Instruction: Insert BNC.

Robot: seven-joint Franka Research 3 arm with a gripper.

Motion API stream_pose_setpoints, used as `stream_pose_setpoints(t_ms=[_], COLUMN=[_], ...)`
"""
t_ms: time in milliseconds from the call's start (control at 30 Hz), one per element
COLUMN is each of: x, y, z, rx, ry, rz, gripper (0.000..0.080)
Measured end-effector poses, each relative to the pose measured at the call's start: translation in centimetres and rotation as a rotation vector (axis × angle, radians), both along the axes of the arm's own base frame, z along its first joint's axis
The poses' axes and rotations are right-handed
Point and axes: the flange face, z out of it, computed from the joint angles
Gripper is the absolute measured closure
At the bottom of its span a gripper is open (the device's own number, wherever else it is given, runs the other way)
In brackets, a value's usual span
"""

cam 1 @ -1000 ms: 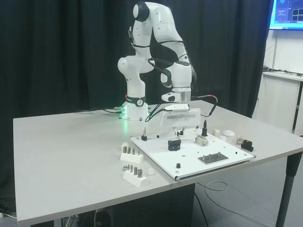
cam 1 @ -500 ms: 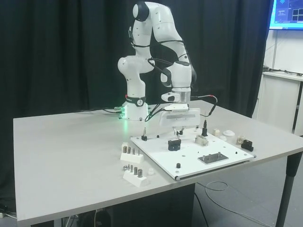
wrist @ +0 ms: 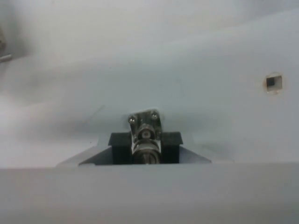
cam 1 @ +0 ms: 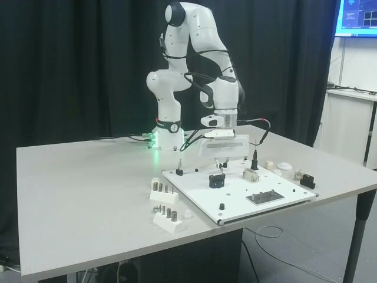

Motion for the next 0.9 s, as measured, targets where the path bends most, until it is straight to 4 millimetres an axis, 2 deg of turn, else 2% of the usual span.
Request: stream_pose_setpoints(t_ms=[900], x=[0.13], y=[-0.03], z=[0.12], rx=[0.0], ry=[-0.013], rz=[-0.007], gripper=[0.0677])
